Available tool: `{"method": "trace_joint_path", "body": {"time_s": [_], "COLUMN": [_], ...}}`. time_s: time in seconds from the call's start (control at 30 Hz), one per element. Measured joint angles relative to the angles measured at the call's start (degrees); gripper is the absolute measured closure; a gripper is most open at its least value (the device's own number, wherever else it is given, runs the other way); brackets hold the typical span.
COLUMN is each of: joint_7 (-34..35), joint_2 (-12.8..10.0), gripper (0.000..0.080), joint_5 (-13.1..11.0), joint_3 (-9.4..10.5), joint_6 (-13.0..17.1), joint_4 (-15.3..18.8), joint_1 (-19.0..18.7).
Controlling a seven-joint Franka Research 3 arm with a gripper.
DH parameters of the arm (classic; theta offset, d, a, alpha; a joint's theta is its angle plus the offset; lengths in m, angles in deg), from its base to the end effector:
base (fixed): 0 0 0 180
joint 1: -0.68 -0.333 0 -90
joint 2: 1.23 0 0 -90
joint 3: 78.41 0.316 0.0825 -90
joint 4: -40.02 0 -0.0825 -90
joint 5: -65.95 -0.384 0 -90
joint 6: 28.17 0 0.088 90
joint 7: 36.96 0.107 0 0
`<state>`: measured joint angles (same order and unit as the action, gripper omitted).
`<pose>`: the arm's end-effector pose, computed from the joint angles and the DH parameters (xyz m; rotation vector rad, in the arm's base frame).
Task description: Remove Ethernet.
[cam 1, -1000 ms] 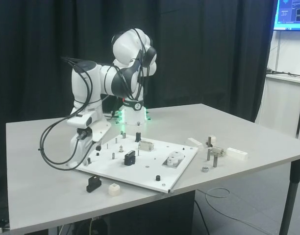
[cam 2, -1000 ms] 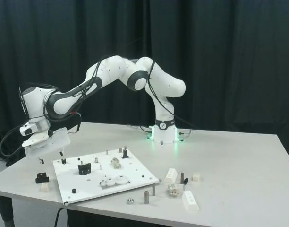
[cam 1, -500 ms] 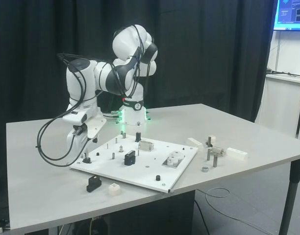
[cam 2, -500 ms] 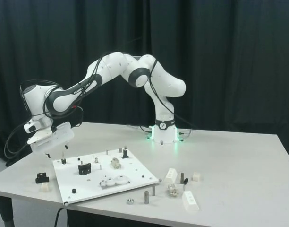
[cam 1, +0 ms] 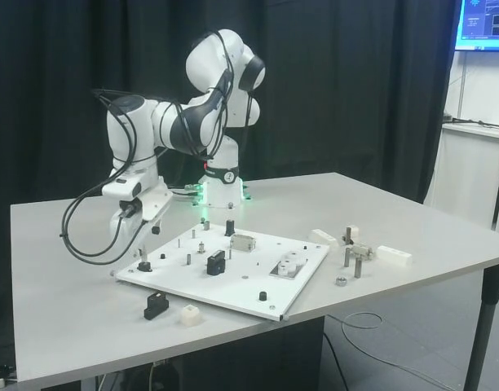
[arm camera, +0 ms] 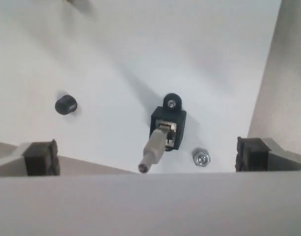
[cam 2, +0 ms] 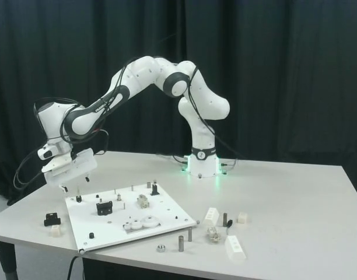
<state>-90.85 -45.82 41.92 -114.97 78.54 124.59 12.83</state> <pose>0.5267 -0.4399 0.2610 -2.9888 -0.0158 0.2887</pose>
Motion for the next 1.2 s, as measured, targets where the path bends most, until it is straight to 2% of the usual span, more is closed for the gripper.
{"method": "trace_joint_path", "body": {"time_s": [0.3, 0.57, 0.8, 1.2], "joint_7": [-1.47, -1.49, -1.49, -1.49], "joint_2": [4.10, 4.72, 4.59, 4.25], "gripper": [0.0003, 0.0003, 0.0003, 0.0003], "joint_5": [-0.03, -0.06, -0.06, -0.06], "joint_3": [0.02, 0.21, 0.92, 1.19], "joint_6": [8.74, 15.04, 18.22, 20.97], "joint_4": [8.48, 11.69, 13.04, 14.54], "joint_1": [-2.05, -3.11, -3.13, -3.12]}}
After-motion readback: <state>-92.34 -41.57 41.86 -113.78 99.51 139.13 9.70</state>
